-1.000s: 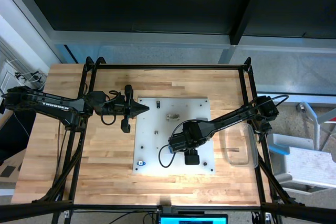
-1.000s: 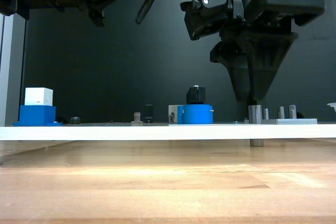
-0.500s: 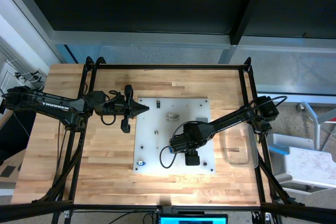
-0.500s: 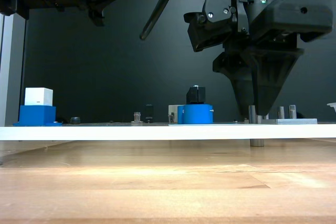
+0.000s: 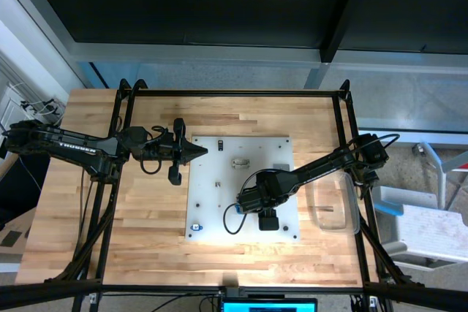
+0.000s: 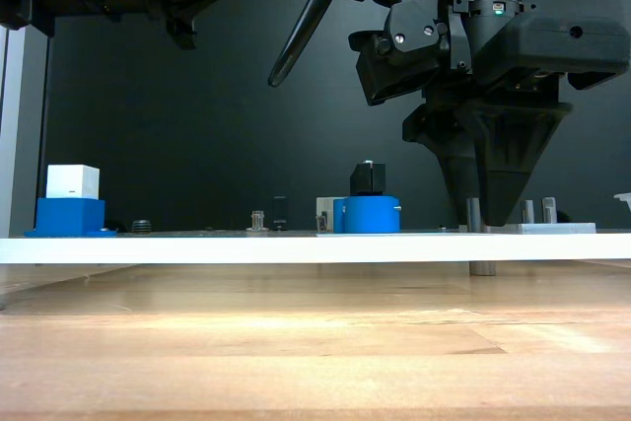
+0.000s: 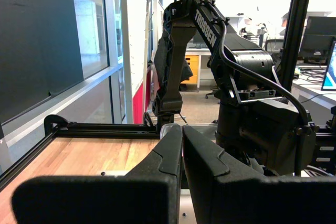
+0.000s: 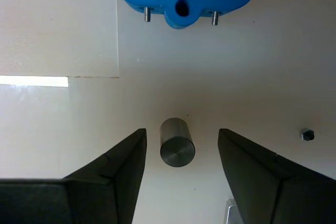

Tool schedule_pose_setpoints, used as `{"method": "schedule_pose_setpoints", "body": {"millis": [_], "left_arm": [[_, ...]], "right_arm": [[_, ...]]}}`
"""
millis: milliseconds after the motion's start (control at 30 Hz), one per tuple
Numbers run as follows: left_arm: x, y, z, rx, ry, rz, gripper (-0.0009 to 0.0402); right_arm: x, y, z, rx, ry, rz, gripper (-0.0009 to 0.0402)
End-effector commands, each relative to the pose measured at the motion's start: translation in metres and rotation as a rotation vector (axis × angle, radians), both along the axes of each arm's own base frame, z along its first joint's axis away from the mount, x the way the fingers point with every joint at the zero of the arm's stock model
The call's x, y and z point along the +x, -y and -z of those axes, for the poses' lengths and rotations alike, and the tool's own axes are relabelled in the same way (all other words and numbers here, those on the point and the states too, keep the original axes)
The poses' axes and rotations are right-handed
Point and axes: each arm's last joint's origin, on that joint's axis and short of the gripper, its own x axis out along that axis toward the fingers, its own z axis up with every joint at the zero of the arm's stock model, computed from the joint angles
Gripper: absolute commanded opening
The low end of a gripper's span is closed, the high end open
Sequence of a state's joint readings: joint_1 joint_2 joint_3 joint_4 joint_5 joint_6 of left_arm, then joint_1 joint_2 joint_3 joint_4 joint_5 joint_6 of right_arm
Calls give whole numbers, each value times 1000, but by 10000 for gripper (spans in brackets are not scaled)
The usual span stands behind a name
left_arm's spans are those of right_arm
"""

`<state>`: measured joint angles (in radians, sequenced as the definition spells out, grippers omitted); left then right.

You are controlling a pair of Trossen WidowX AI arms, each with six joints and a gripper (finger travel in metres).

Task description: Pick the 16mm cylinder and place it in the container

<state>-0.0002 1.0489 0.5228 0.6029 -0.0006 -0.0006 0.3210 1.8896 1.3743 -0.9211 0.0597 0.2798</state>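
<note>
Steel cylinder (image 8: 177, 144) between right jaws, left aloft

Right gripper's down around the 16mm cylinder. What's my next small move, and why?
Probably close the right gripper. Its wrist view shows the 16mm cylinder upright between the open fingers with a gap on each side, and the low view puts the tips close to the board. The left gripper sits shut, high at the board's left edge.

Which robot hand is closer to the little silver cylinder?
Right. The right gripper is open around the 16mm cylinder. The left gripper hangs shut, far off, by the white board's left edge.
</note>
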Motion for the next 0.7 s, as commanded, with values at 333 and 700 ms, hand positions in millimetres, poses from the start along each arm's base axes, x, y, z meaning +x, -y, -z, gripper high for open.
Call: {"method": "schedule_pose_setpoints", "body": {"millis": [333, 700], "left_arm": [[0, 0, 0, 0, 0, 0, 0], [0, 0, 0, 0, 0, 0, 0]], "right_arm": [[0, 0, 0, 0, 1, 0, 108], [0, 0, -2, 2, 4, 0, 57]]}}
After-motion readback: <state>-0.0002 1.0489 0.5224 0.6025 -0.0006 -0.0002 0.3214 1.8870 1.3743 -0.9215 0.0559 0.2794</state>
